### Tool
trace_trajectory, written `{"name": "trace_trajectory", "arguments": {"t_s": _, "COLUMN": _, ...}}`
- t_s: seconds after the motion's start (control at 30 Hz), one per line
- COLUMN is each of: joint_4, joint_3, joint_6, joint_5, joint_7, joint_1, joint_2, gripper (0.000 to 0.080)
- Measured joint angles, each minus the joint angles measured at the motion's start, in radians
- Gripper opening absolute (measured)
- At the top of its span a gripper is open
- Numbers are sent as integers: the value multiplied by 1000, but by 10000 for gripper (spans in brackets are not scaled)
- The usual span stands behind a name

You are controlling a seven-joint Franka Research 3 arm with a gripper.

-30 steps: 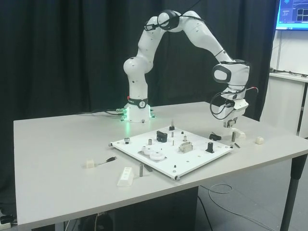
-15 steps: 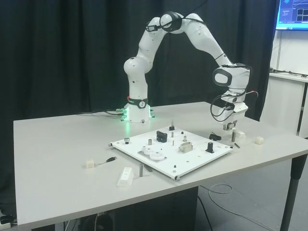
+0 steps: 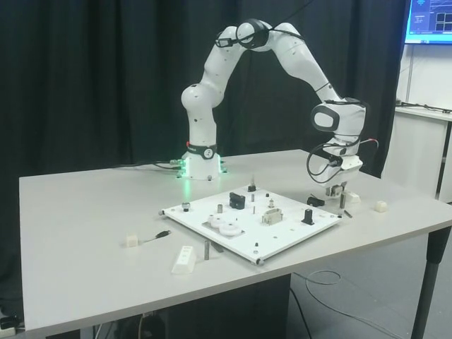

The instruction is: Place waterproof.

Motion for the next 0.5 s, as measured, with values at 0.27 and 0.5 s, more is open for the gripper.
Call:
{"name": "trace_trajectory", "arguments": {"t_s": 0.27, "joint_4": 0, "joint_3": 0, "joint_6": 10, "joint_5": 0, "joint_7": 15, "joint_1": 0, "joint_2": 8, "gripper": 649}}
{"name": "trace_trajectory", "arguments": {"t_s": 0.5, "joint_4": 7, "joint_3": -1, "joint_6": 14, "joint_5": 0, "joint_7": 19, "joint_1": 0, "joint_2": 4, "gripper": 769}}
